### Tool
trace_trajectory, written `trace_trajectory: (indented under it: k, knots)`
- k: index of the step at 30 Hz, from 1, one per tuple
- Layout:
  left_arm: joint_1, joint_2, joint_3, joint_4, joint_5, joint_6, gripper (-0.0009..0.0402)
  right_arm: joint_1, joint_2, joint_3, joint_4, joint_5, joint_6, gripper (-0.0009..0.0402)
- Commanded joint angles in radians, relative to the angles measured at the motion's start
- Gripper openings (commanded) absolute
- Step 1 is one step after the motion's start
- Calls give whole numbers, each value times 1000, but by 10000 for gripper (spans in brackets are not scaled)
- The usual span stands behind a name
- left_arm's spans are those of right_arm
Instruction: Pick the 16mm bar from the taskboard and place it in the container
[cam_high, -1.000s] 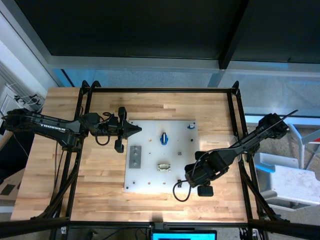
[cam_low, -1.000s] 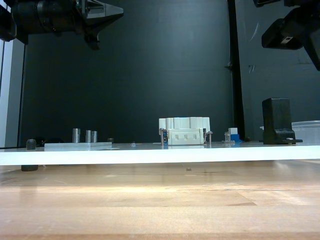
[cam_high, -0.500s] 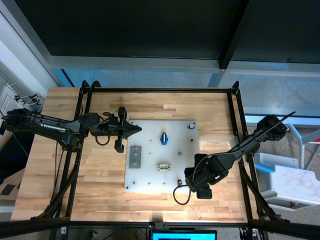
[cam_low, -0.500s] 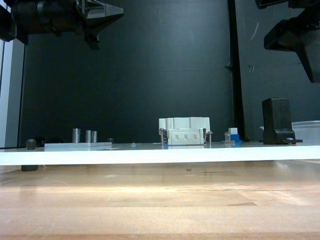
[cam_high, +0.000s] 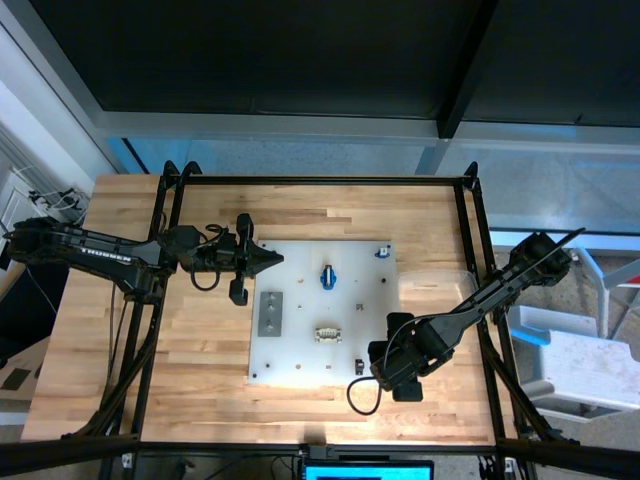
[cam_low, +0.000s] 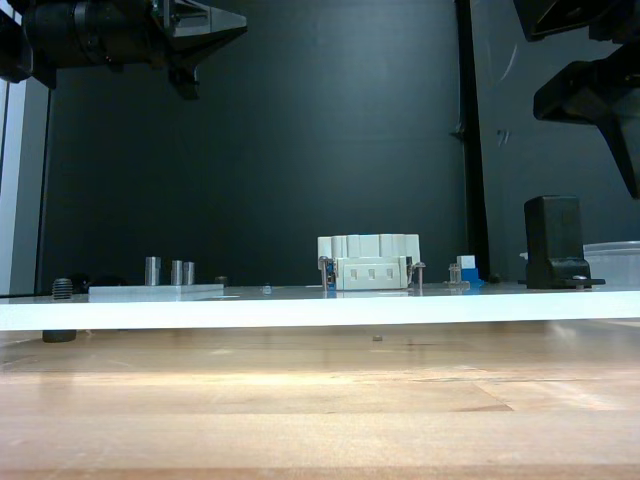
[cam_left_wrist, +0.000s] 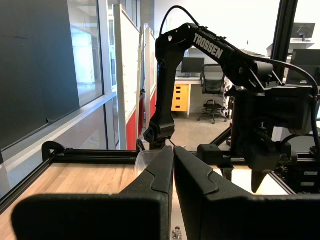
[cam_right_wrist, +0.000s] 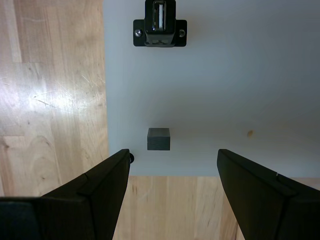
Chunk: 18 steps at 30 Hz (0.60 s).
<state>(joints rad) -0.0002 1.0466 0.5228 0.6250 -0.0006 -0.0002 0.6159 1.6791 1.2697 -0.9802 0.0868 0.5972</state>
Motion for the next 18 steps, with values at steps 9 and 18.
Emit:
trace_trajectory:
  k: [9,18]
  knots:
    - [0,0,0,0,0,0,0,11,35,0,7,25,-2,244]
    - [0,0,0,0,0,0,0,18,63,-5,29,31,-2,243]
